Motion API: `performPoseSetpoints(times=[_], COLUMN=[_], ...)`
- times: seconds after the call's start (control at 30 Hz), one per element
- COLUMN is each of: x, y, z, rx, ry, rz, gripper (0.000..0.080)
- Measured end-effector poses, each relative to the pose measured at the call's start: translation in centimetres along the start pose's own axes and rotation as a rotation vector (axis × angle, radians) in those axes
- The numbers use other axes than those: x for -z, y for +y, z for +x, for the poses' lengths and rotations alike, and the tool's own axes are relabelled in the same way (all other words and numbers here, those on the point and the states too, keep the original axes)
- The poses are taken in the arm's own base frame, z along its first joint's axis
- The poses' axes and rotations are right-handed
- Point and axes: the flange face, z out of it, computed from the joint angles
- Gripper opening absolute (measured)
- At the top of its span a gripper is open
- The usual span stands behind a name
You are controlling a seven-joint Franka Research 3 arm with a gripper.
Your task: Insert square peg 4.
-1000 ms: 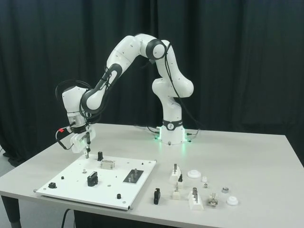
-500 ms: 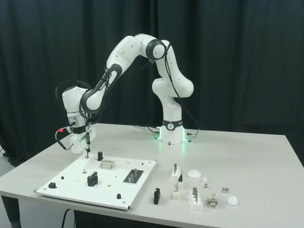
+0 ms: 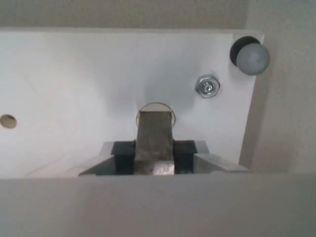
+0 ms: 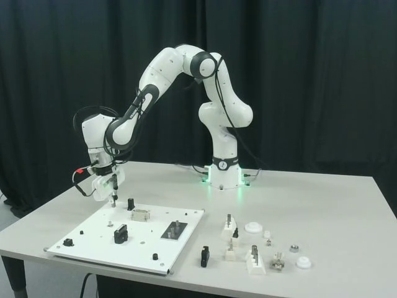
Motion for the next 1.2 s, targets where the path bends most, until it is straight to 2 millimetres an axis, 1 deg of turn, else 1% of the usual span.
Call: performPoseSetpoints(times=[0.37, 0.53, 0.57, 0.8, 0.83, 0.87, 1.03, 1.07, 1.2], x=[0.1, 0.6, 0.8, 2.4, 2.6, 2.9, 4.0, 4.2, 4.9], y=[0.0, 0.1, 0.1, 0.3, 0.4, 0.4, 0.7, 0.8, 1.1], z=[0.1, 0.2, 0.3, 0.9, 1.0, 1.0, 1.3, 1.3, 1.3], rx=[0.027, 0.022, 0.017, -0.013, -0.014, -0.013, 0.003, 0.009, 0.032], ry=[-0.001, -0.007, -0.008, -0.022, -0.023, -0.023, -0.016, -0.013, 0.002], rz=[-0.002, -0.002, -0.001, 0.005, 0.005, 0.004, -0.004, -0.007, -0.021], gripper=[0.0155, 0.0155, 0.0378, 0.0378, 0.0669, 0.0768, 0.0768, 0.0791, 0.0791])
